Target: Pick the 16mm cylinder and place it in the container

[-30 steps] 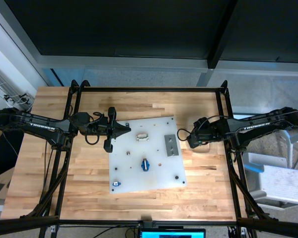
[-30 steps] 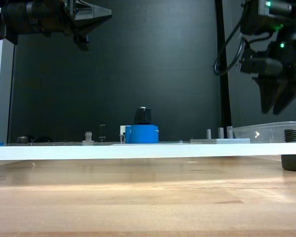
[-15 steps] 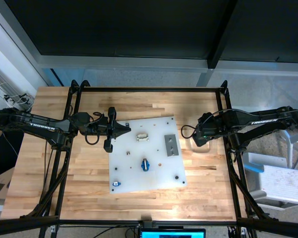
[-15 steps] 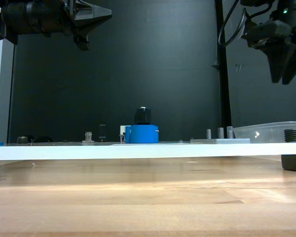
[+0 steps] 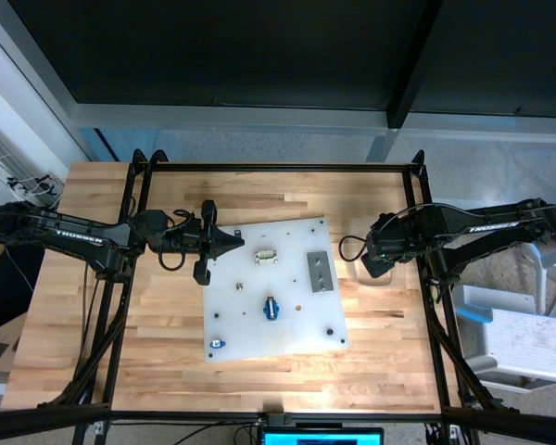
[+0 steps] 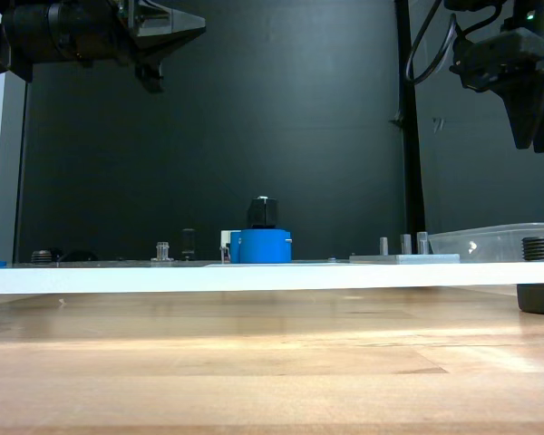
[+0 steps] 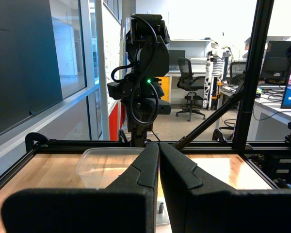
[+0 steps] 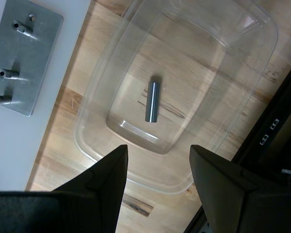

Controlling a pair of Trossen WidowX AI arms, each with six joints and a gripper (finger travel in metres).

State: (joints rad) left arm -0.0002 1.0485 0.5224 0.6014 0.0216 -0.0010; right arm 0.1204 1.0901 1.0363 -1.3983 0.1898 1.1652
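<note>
Your spread right gripper (image 8: 157,156) is hovering above the container (image 8: 94,111) holding the 16mm cylinder (image 8: 152,102), while your left gripper (image 7: 158,148) is hanging pressed together over the board (image 5: 278,324).

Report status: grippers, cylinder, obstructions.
Left gripper shut, high over the board's left edge. Right gripper open, above the container. 16mm cylinder lying flat inside the container. Nothing in the way.

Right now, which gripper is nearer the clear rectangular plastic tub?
Right. The right gripper hangs above the clear plastic tub, jaws open; the left gripper is over the white board's opposite edge, jaws shut.
</note>
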